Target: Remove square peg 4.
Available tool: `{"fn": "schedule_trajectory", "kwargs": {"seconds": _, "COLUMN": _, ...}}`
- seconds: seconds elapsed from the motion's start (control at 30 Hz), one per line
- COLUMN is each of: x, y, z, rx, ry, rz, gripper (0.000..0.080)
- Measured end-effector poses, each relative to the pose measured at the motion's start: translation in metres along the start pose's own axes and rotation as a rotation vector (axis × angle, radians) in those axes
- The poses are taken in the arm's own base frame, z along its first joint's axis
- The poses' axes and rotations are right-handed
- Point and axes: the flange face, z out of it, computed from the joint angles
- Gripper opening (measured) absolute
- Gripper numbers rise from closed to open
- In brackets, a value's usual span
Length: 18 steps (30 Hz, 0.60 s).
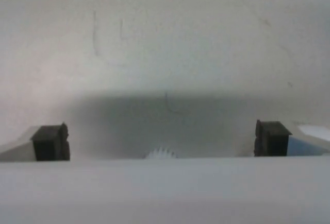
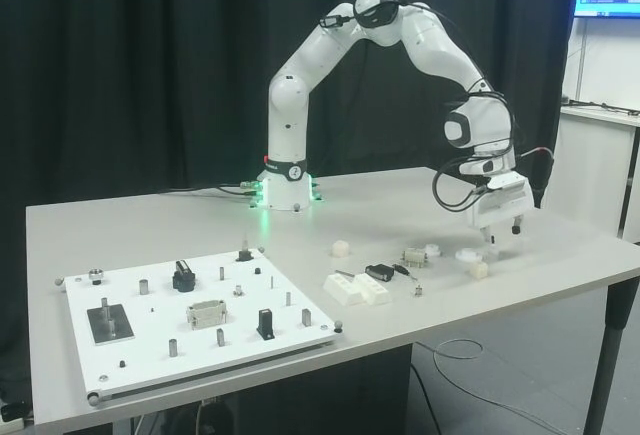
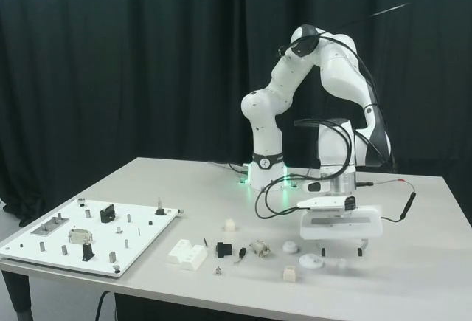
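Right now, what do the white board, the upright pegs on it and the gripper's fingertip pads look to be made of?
The board looks like matte white plastic or painted sheet: flat, even, no glare. The pegs look like bare metal, grey cylinders with a dull sheen, though too small to be sure. The gripper is open, and its fingertip pads look like black rubber or plastic, matte and ridged.

The square peg [image 2: 265, 322] was a short black block with squared sides. It stood upright in its socket on the white board [image 2: 130, 365], not yet removed. It sat near the board's front edge, toward the corner nearest the loose parts on the grey table [image 2: 400, 205], and well apart from the arm. In the second room view the peg [image 3: 88, 252] showed the same upright pose. Its number could not be read.
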Motion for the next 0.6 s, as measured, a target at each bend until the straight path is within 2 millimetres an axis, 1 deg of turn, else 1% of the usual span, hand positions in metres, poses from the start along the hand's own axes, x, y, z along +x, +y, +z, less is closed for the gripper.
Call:
{"fn": "schedule_trajectory", "kwargs": {"seconds": 0.3, "x": 0.012, "y": 0.000, "z": -0.007, "rx": -0.010, "ry": -0.009, "rz": 0.048, "gripper": 0.0800}}
{"fn": "schedule_trajectory", "kwargs": {"seconds": 0.6, "x": 0.018, "y": -0.001, "z": -0.011, "rx": -0.012, "ry": -0.010, "rz": 0.075, "gripper": 0.0800}}
